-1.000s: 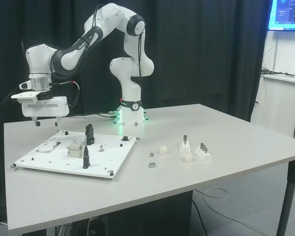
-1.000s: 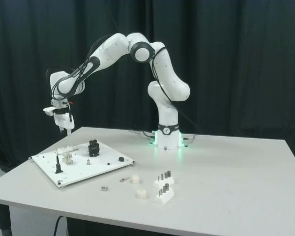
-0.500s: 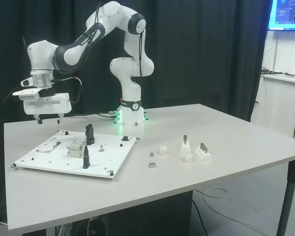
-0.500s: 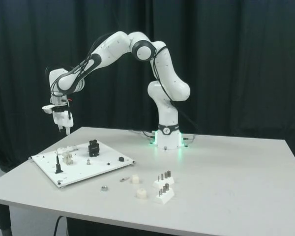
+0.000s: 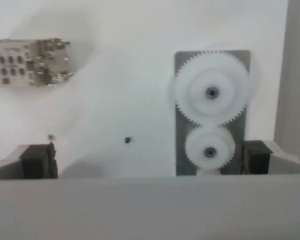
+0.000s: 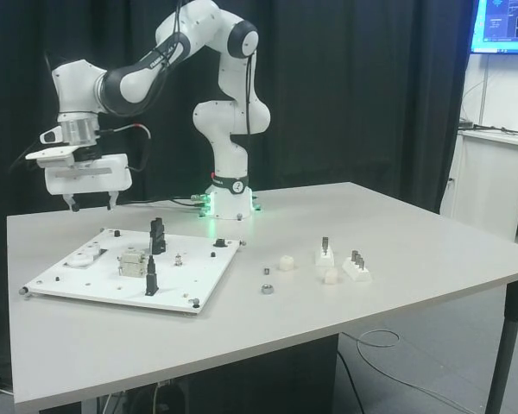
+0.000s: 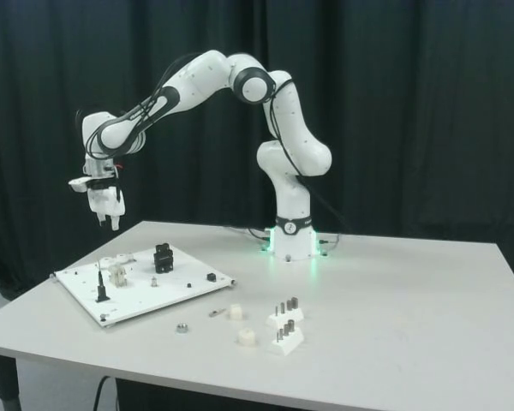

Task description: Pick square peg 4.

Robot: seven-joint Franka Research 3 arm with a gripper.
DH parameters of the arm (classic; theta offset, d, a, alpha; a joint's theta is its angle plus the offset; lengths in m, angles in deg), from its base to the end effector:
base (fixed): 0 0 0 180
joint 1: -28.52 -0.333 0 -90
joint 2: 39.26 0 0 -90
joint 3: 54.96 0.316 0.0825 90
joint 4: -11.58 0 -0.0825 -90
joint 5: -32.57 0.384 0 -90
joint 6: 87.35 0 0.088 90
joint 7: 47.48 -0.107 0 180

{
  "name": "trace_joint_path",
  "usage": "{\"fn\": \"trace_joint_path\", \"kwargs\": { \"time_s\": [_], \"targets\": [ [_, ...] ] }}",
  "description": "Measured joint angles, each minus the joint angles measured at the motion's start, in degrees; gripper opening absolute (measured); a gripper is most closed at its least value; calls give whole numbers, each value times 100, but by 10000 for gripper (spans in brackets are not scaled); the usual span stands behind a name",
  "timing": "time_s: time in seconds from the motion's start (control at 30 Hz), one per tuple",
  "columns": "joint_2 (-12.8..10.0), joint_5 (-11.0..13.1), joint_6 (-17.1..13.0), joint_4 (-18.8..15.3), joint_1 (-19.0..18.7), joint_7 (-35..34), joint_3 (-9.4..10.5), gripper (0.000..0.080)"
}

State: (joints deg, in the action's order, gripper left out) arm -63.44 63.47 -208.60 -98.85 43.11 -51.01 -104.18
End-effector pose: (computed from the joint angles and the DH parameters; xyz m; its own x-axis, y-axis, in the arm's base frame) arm 0.3135 -0.5195 0.3318 0.1339 -0.9883 -0.0725 -0.9848 -0.1245 -0.1207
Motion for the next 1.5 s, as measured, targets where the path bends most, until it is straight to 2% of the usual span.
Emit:
{"fn": "trace_joint_path", "kwargs": {
  "time_s": [0.3,0.6,1.2,1.5],
  "targets": [
    [123,-50,401,94,-278,-443,0,800],
    [296,-167,778,108,-747,-1010,1,800],
    [704,-765,1235,106,-1922,-2596,2,800],
    [827,-972,1424,84,-2462,-3251,7,800]
  ]
}}
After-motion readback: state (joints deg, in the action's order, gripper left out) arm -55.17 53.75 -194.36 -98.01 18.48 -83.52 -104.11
